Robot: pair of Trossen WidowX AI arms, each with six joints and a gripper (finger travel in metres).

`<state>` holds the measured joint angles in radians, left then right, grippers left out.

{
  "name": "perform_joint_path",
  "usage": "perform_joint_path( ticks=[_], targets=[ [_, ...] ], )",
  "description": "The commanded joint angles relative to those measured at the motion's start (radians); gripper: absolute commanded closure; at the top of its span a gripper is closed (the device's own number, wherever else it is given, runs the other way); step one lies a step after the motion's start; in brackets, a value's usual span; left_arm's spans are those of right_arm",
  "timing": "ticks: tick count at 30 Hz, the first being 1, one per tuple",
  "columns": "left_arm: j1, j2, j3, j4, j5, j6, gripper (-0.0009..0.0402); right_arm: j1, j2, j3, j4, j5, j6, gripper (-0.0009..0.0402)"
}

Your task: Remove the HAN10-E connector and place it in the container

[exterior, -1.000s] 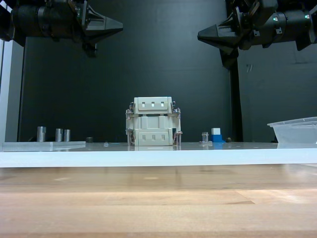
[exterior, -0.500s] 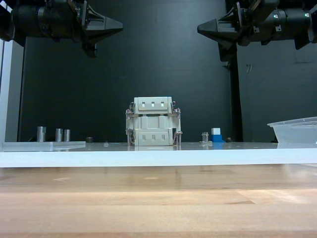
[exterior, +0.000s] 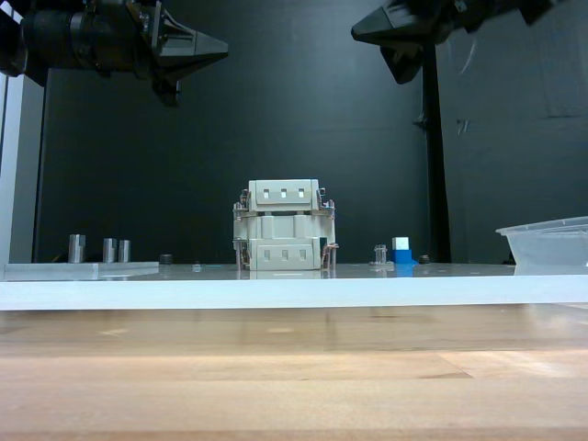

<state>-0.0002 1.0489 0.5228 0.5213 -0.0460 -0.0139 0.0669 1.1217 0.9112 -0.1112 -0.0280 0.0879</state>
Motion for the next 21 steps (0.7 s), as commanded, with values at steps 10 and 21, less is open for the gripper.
perform_joint_path(
  ticks=[10, 21],
  targets=[
    [0.0, 0.0, 0.0, 0.0, 0.0, 0.0, 0.0393, 0.045, 0.217, 0.409, -0.446, 0.002, 0.018, 0.0393],
    [0.0, 0.0, 0.0, 0.0, 0.0, 0.0, 0.0393, 0.094, 0.43, 0.737, -0.756, 0.011, 0.06, 0.0393]
  ],
)
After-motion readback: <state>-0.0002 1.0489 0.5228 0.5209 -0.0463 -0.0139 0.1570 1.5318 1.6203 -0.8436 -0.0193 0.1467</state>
